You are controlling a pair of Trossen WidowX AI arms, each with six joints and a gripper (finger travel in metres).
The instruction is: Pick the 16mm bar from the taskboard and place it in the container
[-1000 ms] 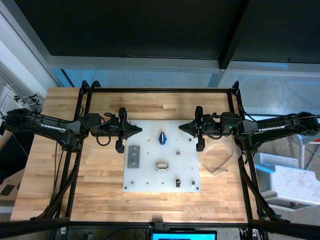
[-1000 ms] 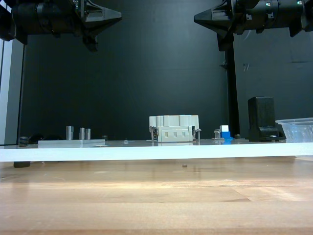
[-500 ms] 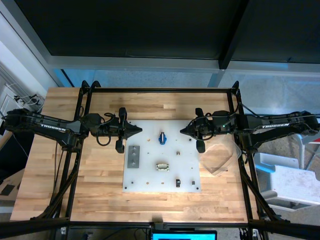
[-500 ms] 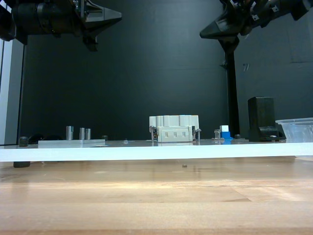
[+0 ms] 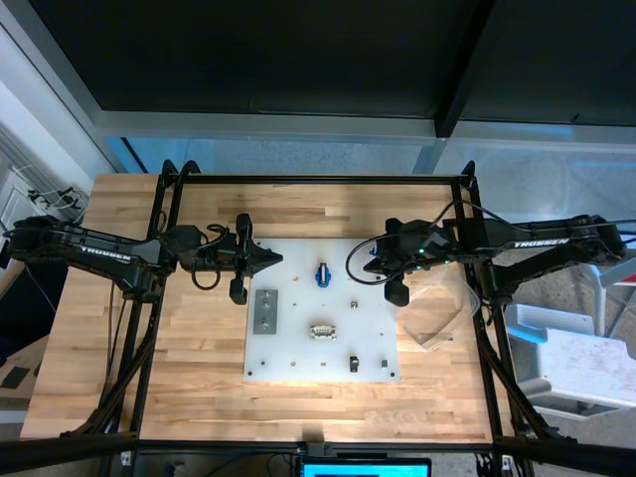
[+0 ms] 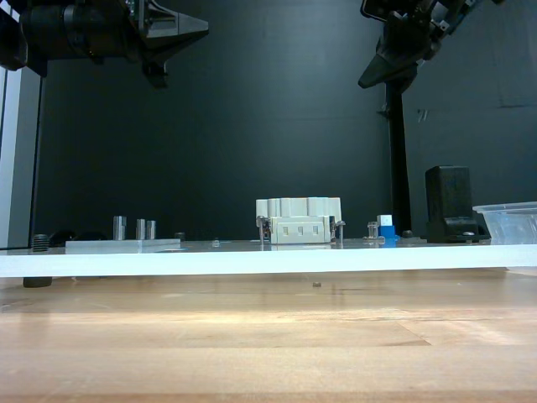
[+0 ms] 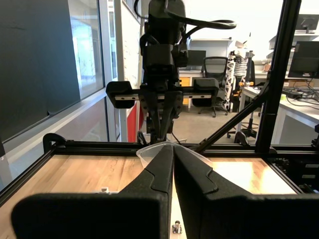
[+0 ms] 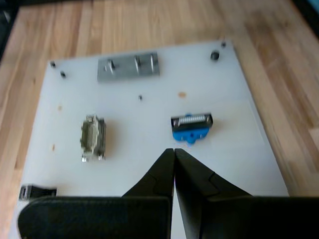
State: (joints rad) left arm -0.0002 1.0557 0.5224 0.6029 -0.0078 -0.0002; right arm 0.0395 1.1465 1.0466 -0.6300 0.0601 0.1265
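The white taskboard [image 5: 298, 350] lies mid-table, also seen in the right wrist view [image 8: 134, 119]. On it stand a grey block [image 5: 265, 310] with three pegs, a blue part [image 5: 322, 274] and a tiny dark stub, the 16mm bar [image 5: 354, 304]. The clear container [image 5: 433, 314] sits just right of the board. My right gripper [image 5: 366, 265] hangs high over the board's far right part, nose tilted down, fingers shut and empty [image 8: 174, 149]. My left gripper [image 5: 279, 258] hovers level over the board's far left corner, shut and empty [image 7: 173, 147].
A grey multi-pin connector [image 5: 321, 330] and a small black fitting [image 5: 354, 363] stand on the board's near half. A black frame [image 5: 318, 180] runs around the table. In the low view both grippers [image 6: 362, 82] [image 6: 205, 30] are far above the board's parts.
The right gripper has tipped from level to nose-down and swung slightly toward the near side over the board. The left arm has not moved.
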